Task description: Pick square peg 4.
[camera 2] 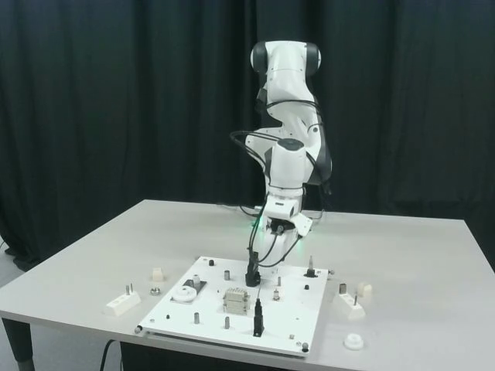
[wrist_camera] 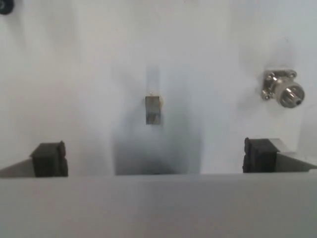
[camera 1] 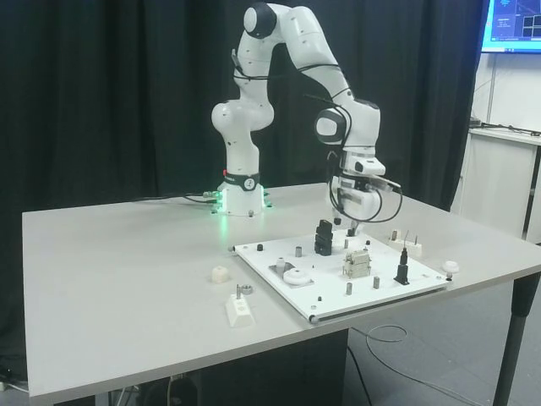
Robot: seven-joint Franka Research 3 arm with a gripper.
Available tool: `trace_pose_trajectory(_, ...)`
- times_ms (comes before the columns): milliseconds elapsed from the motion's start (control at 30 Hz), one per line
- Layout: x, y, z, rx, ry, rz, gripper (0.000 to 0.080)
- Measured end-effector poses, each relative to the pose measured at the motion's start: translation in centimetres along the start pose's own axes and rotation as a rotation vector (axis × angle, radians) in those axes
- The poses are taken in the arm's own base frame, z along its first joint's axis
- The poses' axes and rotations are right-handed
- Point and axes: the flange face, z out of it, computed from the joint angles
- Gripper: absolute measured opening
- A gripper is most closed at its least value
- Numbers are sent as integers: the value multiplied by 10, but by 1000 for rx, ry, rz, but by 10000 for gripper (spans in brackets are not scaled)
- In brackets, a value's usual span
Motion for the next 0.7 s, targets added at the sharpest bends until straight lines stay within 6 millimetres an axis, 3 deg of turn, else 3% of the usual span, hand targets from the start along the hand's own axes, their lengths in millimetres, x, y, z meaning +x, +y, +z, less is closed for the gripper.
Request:
trace_pose_trajectory(300, -1, 1, -15, 3, 5, 4, 797)
trace_pose_trajectory(700, -3, 4, -17, 3, 7, 21, 800)
